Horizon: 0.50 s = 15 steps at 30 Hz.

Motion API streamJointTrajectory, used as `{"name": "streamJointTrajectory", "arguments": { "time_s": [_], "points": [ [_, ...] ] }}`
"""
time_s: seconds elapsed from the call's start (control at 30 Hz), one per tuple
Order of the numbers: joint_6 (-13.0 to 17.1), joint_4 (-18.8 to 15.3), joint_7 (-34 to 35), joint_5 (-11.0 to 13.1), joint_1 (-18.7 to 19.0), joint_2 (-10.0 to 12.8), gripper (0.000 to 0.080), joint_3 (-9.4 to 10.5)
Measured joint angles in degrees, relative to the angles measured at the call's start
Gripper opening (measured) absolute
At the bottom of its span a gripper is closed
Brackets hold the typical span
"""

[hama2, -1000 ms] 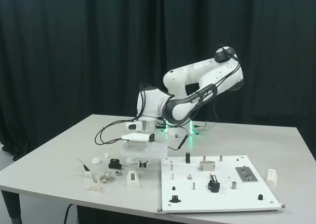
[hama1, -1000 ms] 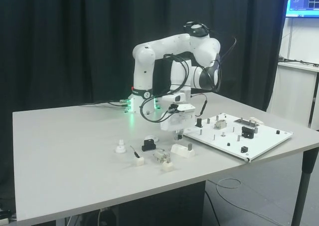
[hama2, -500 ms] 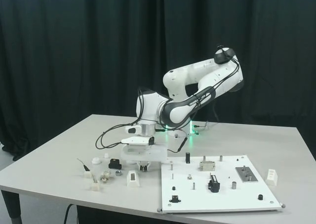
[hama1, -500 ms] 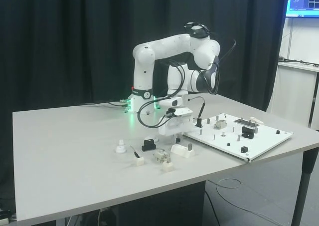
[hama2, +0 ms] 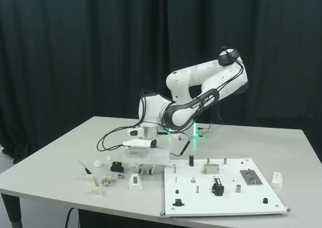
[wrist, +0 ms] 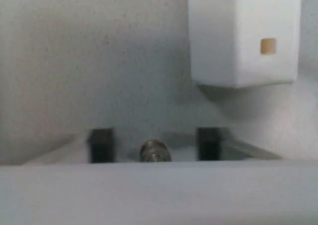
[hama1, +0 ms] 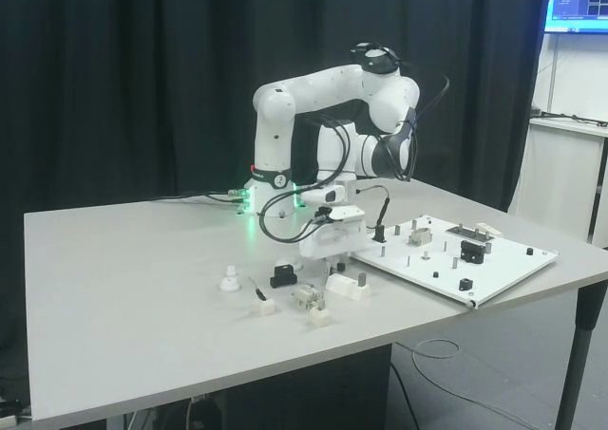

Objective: Place BNC.

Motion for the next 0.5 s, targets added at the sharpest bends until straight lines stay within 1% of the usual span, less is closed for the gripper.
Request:
{"name": "streamJointTrajectory", "arguments": {
  "time_s": [0.17,0.2,0.43,0.47,0.5],
  "points": [
    [0.22,0.07,0.00,0.04,0.16,-0.01,0.0309,-0.47],
    [0.22,0.08,0.00,0.04,0.22,-0.01,0.0643,-0.65],
    [0.15,0.13,0.00,0.01,0.86,-0.07,0.0643,-2.29],
    [0.12,0.13,0.00,0.00,1.00,-0.09,0.0762,-2.59],
    [0.07,0.13,0.00,-0.03,1.14,-0.10,0.0791,-2.87]
  ]
}}
